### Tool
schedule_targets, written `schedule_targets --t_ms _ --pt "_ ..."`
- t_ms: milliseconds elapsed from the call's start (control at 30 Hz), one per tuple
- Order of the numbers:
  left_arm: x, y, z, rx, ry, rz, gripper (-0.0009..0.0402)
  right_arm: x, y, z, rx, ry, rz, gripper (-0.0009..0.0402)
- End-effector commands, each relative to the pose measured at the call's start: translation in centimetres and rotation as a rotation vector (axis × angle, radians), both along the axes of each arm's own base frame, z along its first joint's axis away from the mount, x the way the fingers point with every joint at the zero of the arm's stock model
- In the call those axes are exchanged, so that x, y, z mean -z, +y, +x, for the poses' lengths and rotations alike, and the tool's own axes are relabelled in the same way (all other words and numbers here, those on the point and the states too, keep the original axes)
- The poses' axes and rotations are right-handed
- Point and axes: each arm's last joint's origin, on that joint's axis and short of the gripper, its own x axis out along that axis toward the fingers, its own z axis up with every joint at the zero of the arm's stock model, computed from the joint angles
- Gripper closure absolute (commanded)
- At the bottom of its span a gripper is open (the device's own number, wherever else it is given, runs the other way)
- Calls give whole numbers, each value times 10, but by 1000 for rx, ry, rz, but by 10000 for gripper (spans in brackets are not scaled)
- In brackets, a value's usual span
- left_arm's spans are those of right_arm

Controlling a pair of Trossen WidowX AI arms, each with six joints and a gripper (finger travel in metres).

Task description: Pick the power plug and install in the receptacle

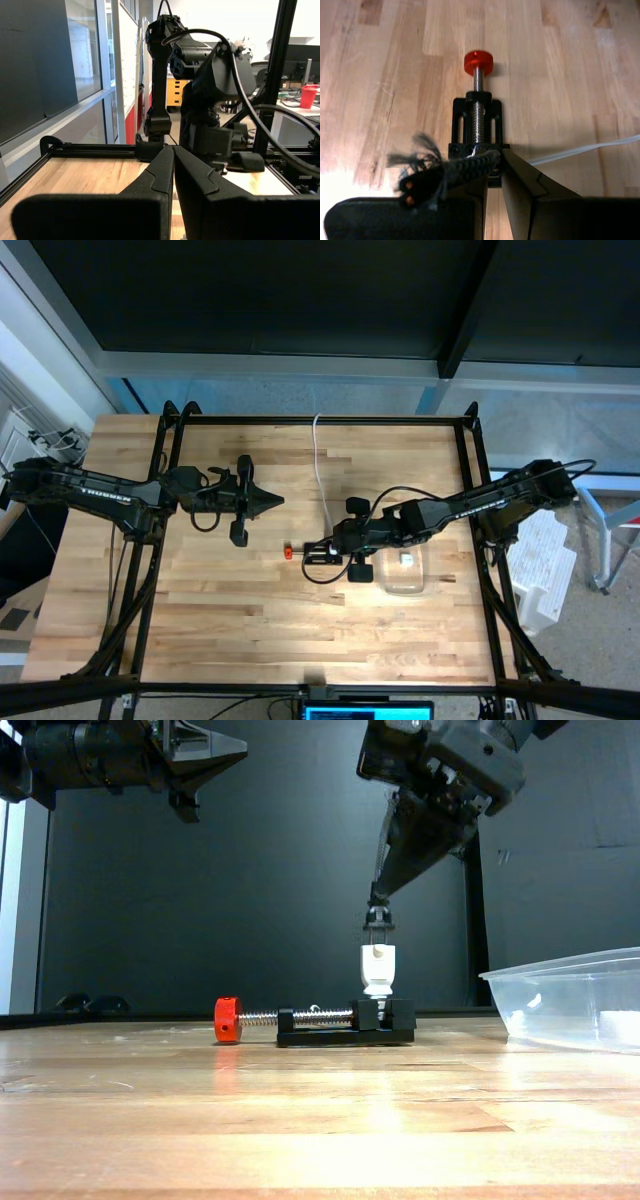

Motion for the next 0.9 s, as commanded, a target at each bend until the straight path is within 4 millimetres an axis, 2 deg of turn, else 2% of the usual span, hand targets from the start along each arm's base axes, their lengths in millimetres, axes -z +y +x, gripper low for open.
schedule_targets --t_ms 33,533,900 --pt "0 0 0 0 0 0 393 1 0 0 1 -5 0 393" --pt "0 0 0 0 0 0 393 15 0 3 -8 32 10 393" --pt "0 0 0 0 0 0 393 26 -2 -2 1 63 8 393"
